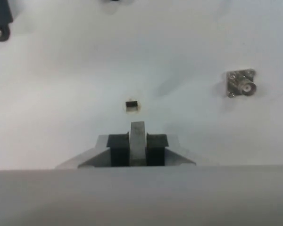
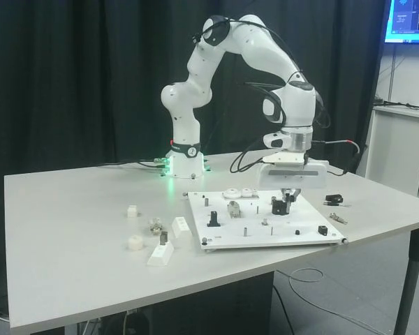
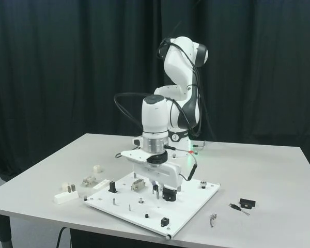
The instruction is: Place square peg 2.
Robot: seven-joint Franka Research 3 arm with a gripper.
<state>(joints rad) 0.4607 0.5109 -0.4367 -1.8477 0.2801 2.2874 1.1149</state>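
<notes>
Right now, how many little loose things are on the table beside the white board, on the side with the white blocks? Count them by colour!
White pieces: 4
Grey metal piece: 1
Total: 5, not counting the small peg standing in one block.

- No text, label, brand or number can be read anywhere.
- The screen [image 2: 409, 21] at the far right of the first room view shows markings too small to make out.
</notes>
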